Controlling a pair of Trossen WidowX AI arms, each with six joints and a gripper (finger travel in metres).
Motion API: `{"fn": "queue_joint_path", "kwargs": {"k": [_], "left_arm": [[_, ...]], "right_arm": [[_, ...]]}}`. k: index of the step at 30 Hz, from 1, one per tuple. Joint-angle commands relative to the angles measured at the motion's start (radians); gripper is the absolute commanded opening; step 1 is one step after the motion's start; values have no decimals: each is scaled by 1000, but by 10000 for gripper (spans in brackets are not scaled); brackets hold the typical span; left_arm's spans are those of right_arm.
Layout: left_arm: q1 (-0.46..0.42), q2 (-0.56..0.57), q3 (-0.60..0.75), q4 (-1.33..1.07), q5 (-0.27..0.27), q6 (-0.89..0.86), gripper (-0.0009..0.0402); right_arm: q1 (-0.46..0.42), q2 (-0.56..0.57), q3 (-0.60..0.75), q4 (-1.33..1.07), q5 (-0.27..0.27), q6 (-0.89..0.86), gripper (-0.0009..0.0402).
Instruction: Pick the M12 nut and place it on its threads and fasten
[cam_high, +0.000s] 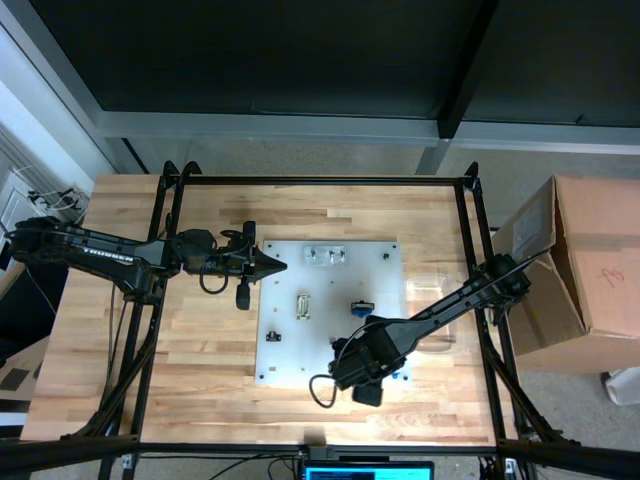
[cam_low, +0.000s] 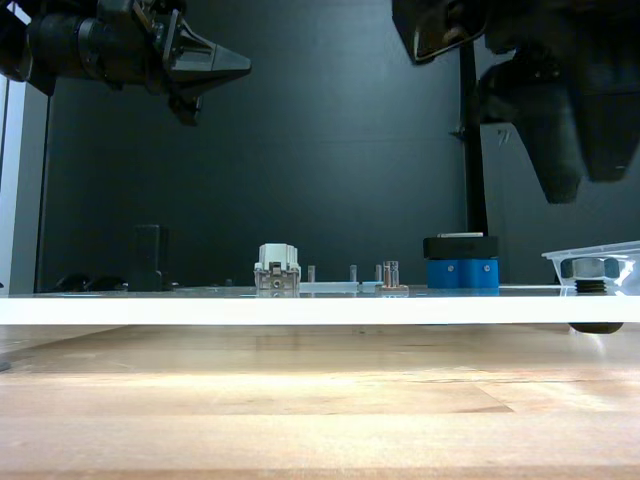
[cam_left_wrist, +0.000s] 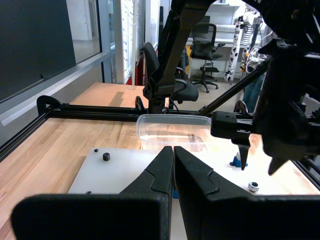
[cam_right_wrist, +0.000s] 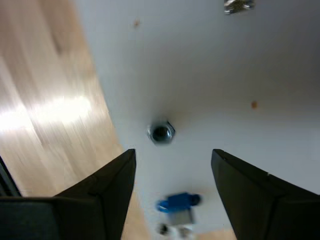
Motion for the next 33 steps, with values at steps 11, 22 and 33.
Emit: {"fn": "queue_joint_path", "kwargs": {"k": [11,22,33], "left_arm": [[0,0,0,0,0,0,0],[0,0,0,0,0,0,0],[0,0,0,0,0,0,0]], "right_arm": [[-4,-3,-65,44,11,-166,17],[-4,-3,-127,119,18,-166,0],[-4,-3,-138,141,-11,-167,0]]}}
